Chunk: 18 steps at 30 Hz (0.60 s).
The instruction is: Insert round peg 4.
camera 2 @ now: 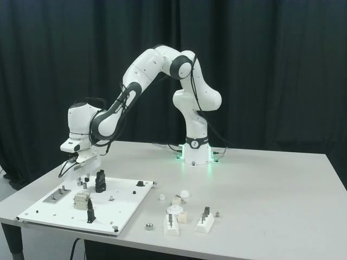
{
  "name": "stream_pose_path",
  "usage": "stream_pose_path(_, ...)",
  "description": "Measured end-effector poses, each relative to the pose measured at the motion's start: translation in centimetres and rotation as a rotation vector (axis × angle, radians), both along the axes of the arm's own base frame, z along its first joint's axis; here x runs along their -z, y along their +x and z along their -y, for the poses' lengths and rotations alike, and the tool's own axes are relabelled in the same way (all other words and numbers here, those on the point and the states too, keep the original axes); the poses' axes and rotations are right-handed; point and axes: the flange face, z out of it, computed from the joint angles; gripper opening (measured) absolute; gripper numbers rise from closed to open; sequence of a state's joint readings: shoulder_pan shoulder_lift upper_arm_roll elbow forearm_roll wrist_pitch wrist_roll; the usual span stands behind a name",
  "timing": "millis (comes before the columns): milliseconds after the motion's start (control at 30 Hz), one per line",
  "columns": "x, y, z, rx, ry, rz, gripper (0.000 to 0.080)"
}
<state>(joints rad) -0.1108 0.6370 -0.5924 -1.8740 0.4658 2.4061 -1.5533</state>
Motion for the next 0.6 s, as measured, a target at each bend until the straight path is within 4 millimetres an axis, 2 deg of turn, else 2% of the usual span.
stream_pose_path(33, 0.0, 0.0, 0.0, 0.0, -0.001, 0.001, 0.0143)
stream_pose_path(67, -0.1, 0.0, 0.1, 0.0, -0.001, 0.002, 0.0355)
stream_pose_path(200, -0.7, 0.2, 0.1, -0.001, -0.005, 0.01, 0.0355)
stream_pose_path(233, -0.9, 0.3, 0.2, -0.001, -0.005, 0.012, 0.065)
stream_pose_path(500, -3.1, 0.6, 0.0, 0.002, 0.008, 0.015, 0.065)
stream_pose_path(533, -3.3, 0.6, 0.0, 0.003, 0.009, 0.014, 0.0791)
stream_pose_path(600, -3.8, 0.7, -0.1, 0.001, 0.008, 0.011, 0.0791)
